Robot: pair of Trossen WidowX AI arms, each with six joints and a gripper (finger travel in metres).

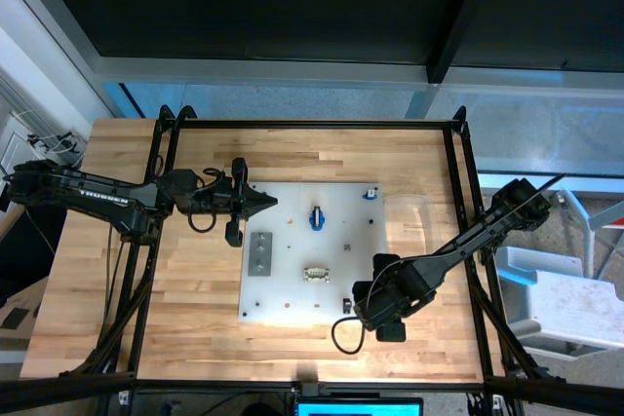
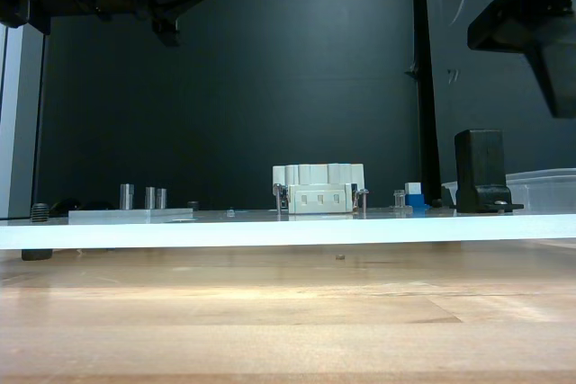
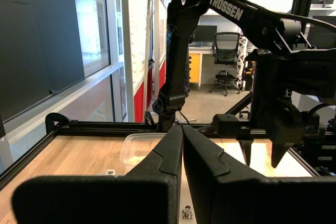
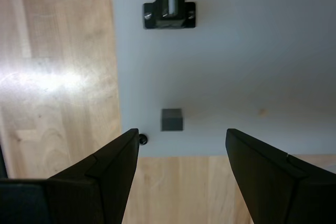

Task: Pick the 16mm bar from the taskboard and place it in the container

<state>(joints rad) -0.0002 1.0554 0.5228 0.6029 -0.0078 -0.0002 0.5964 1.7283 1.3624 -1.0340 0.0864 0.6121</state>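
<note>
Grey and squarish from above, the 16mm bar [image 4: 171, 119] stands on the taskboard [image 1: 292, 289] close to its near right corner. A small black screw [image 4: 143, 139] sits just beside it at the very corner, and the black upright part [image 4: 169, 8] stands farther along the same edge. The right hand [image 4: 182, 132] hangs over the bar, its fingers [image 4: 113, 166] spread wide and pointing down, with the bar showing in the gap between them. Seen from the level of the bench [image 1: 195, 319], that hand is well above the board, so the grasp is not yet made. The left hand [image 3: 182, 128] is held high over the board's far left side, fingers pressed together and holding nothing. The container [image 2: 549, 191] sits on the bench just off the board's right edge.

To my eye the step in hand is the descent onto the bar. The bar seems to lie a touch nearer one finger than the other, so I would nudge sideways until it is centred. Then come straight down and stop short of the board. Squeeze across two flat faces, low on the stub, since so small a piece could twist or tip out. Keep the fingertip clear of the screw, and lift straight up before swinging over to the container.
</note>
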